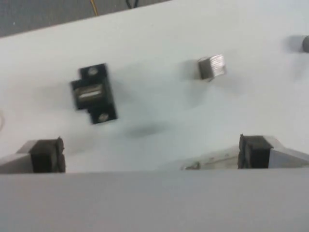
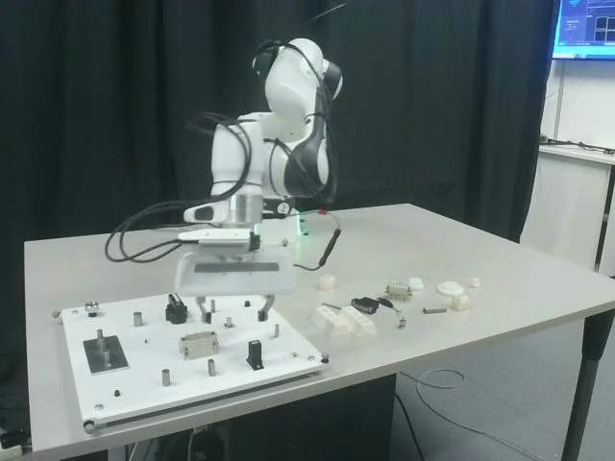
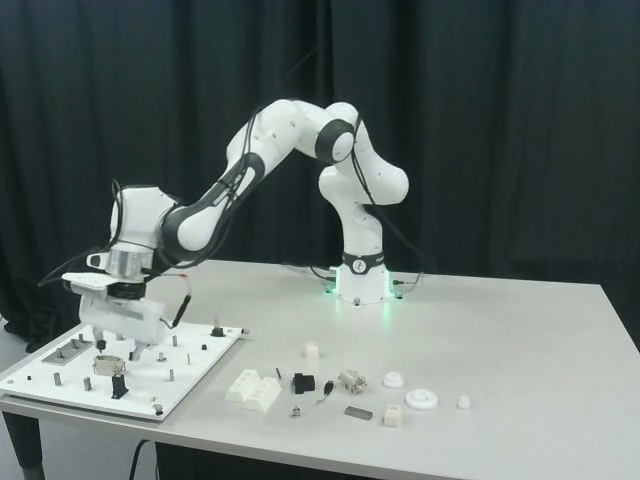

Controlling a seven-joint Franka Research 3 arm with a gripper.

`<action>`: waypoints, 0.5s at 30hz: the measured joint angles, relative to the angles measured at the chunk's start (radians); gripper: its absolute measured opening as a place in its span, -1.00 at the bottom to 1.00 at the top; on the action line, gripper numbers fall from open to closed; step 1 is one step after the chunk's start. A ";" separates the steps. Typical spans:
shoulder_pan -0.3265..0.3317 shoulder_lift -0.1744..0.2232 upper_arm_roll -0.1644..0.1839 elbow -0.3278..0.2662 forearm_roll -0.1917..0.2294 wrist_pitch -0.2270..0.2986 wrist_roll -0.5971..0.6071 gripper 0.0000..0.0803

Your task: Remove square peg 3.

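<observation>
In the wrist view a small grey square peg (image 1: 211,66) stands upright in the white board (image 1: 154,43), beyond and off to one side of the line between my fingertips. My gripper (image 1: 149,152) is open, its black pads (image 1: 46,154) far apart and nothing between them. A black connector block (image 1: 94,93) with two screws sits on the board on the other side. In the first room view the gripper (image 2: 233,309) hangs just above the board (image 2: 288,370), near its back edge. The second room view shows the gripper (image 3: 130,350) low over the board (image 3: 190,375).
The board also carries several short pegs, a grey plate with a post (image 2: 101,353), a pale connector (image 2: 197,344) and a black bracket (image 2: 255,353). Loose white blocks (image 2: 344,321), a black plug (image 2: 365,305) and white gears (image 2: 450,287) lie on the table to the board's right.
</observation>
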State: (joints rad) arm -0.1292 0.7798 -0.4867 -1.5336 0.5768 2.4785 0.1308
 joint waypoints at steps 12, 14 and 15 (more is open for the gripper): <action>-0.076 0.090 0.015 0.128 0.108 -0.048 -0.073 0.99; -0.086 0.101 0.018 0.146 0.114 -0.053 -0.084 0.99; -0.092 0.107 0.020 0.155 0.117 -0.055 -0.089 0.99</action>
State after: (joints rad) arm -0.2210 0.8866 -0.4670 -1.3785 0.6940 2.4232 0.0423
